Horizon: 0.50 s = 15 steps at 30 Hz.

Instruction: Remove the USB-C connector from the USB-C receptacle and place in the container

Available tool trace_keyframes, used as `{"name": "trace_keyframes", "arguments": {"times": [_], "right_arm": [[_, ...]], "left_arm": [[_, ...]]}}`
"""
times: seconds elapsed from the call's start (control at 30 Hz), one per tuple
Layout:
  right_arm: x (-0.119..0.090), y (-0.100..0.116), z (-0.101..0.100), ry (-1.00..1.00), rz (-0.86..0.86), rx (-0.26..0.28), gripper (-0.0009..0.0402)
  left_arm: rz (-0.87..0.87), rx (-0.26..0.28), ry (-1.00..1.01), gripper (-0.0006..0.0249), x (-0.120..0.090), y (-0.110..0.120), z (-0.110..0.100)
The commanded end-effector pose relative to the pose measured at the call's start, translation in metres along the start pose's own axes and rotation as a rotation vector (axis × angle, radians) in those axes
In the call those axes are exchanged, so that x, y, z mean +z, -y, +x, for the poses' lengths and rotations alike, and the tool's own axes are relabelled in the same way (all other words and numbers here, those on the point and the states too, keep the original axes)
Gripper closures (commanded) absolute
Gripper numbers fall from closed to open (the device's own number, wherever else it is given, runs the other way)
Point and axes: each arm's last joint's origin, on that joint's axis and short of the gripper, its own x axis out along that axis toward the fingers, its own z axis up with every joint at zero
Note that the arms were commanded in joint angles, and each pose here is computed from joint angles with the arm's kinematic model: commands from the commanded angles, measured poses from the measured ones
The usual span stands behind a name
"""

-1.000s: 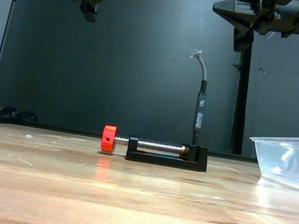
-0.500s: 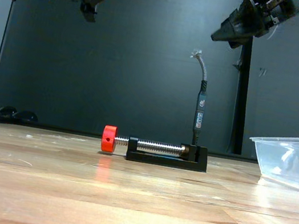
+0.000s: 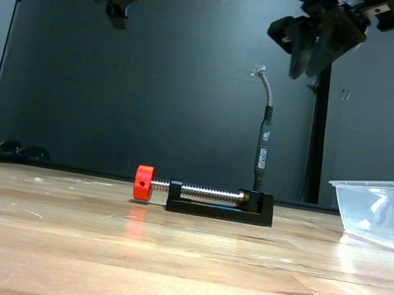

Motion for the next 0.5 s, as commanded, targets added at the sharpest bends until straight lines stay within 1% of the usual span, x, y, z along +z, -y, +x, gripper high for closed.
{"name": "trace_keyframes", "arguments": {"times": [0.03, 0.2, 0.3, 0.4, 0.5], "right_arm": [[0.009, 0.003, 0.007, -0.027, -0.034, 0.014, 0.0222], [0.020, -0.001, 0.015, -0.033, -0.093, 0.027, 0.0160], [0.025, -0.006, 0.019, -0.031, -0.140, 0.035, 0.0132], [0.030, -0.012, 0.025, -0.038, -0.171, 0.047, 0.0118], [0.034, -0.017, 0.035, -0.060, -0.187, 0.060, 0.0116]], "left_arm": [[0.000, 0.000, 0.000, 0.0243, 0.000, 0.000, 0.000], [0.000, 0.000, 0.000, 0.0243, 0.000, 0.000, 0.000], [0.000, 0.000, 0.000, 0.0243, 0.000, 0.000, 0.000], [0.000, 0.000, 0.000, 0.0243, 0.000, 0.000, 0.000], [0.000, 0.000, 0.000, 0.0243, 0.000, 0.000, 0.000]]}}
